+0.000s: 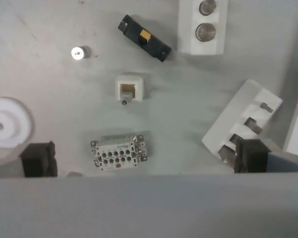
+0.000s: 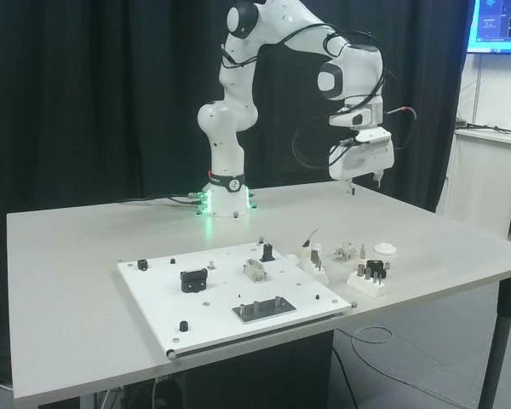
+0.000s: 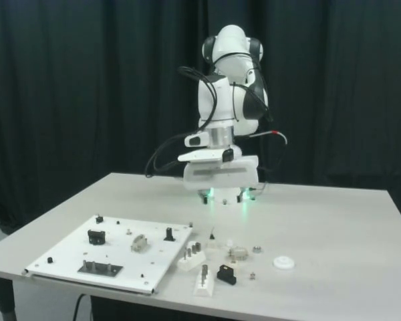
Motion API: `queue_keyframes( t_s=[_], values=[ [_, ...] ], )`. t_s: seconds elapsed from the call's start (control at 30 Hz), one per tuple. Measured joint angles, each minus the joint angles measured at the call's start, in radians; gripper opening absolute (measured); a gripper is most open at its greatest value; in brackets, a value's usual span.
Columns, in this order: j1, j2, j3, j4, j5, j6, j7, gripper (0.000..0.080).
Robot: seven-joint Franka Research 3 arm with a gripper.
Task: Pick Ethernet.
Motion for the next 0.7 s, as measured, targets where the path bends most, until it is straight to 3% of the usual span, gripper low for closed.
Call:
queue_keyframes(
  t_s=[0.7],
  values=[
    [0.006, 0.064, 0.034, 0.016, 0.005, -0.020, -0.044, 0.0800]
  ],
)
